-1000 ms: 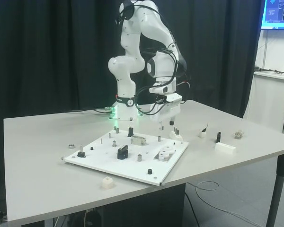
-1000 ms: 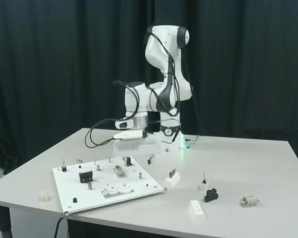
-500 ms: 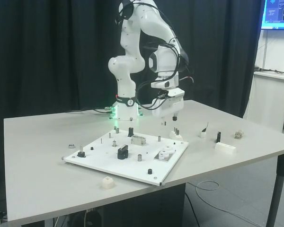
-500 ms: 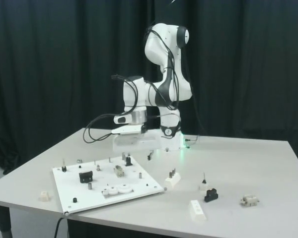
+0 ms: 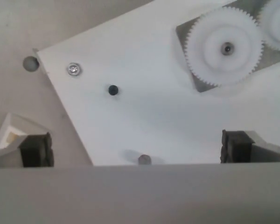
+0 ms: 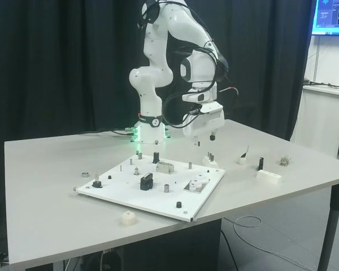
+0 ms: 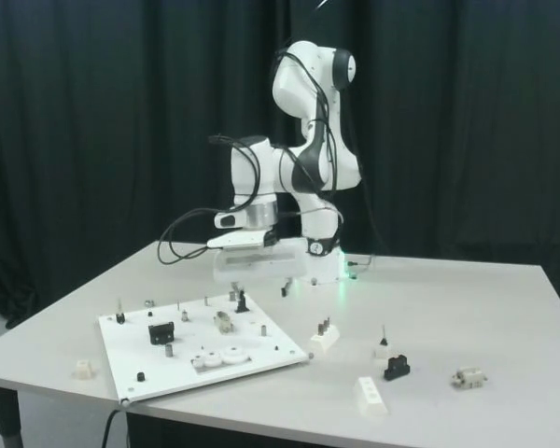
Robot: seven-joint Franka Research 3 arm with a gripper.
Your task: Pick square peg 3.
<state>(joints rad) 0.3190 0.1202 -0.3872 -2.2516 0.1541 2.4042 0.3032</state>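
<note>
2 gears [image 7: 219, 356] on board [image 7: 140, 347], small block [image 7: 83, 370] beside it

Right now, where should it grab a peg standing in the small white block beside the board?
Take a peg by its exposed upper end, coming straight down from above. The pegs stand upright, close together, bases sunk in the white block, so only the tops are free. Which is square peg 3 I cannot tell.

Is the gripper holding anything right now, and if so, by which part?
Nothing is held: the gripper is open, its fingers apart over the white board.
</note>
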